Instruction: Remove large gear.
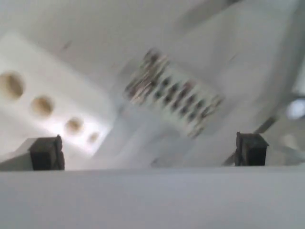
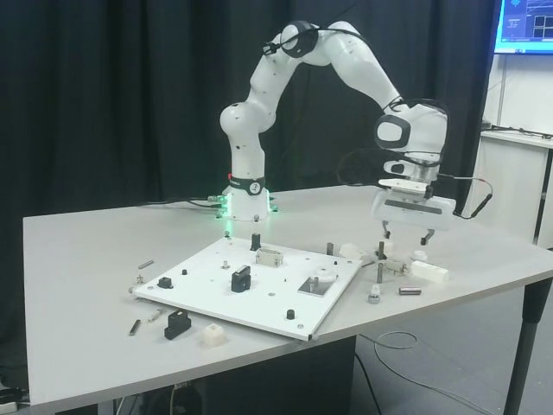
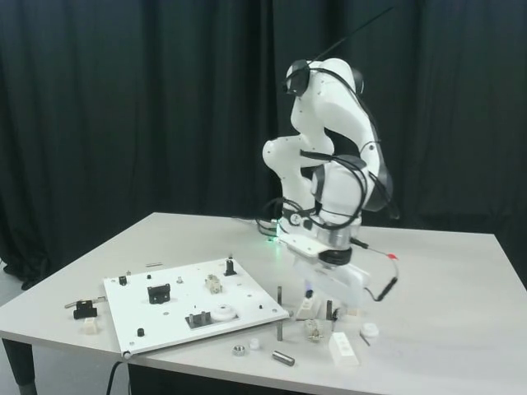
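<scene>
The large gear (image 2: 322, 274) is white and lies flat on a grey plate (image 2: 308, 287) near the right edge of the white board (image 2: 216, 298); the second room view shows the gear (image 3: 222, 312) beside a black fixture. My gripper (image 2: 406, 235) hangs open above the table to the right of the board, apart from the gear. In the wrist view my gripper (image 1: 148, 151) has its black pads (image 1: 46, 152) set wide apart, with nothing between them. Below it lie a toothed connector piece (image 1: 174, 93) and a white block with holes (image 1: 43, 105).
Loose parts lie off the board near the gripper: the white block (image 2: 429, 271), a nut (image 2: 374, 295), a short cylinder (image 2: 409, 290) and upright black pins (image 3: 280, 322). A black clamp (image 2: 177, 323) and a white cube (image 2: 212, 335) sit by the table's front edge.
</scene>
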Robot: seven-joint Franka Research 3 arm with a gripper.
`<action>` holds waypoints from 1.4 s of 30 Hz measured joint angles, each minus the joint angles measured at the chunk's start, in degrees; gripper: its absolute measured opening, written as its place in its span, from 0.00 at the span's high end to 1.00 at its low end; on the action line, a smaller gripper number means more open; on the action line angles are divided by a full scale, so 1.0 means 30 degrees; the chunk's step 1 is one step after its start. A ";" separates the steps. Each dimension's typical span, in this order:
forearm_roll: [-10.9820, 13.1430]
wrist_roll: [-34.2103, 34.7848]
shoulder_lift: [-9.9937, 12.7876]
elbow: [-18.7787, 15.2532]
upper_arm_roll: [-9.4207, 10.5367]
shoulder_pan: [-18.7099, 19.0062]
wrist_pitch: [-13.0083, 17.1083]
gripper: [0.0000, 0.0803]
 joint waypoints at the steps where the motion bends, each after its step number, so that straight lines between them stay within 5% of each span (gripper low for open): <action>1: -0.0218 -0.0070 -0.0100 -0.0033 0.0012 -0.0203 -0.0089 0.00; 10: -0.1336 -0.1973 -0.1105 -0.0580 0.0219 -0.2309 -0.0582 0.00; 24: -0.1485 -0.6511 -0.2767 -0.2403 0.0573 -0.5718 -0.0240 0.00; 42: -0.0893 -0.8242 -0.3196 -0.5131 0.0641 -0.7621 0.4502 0.00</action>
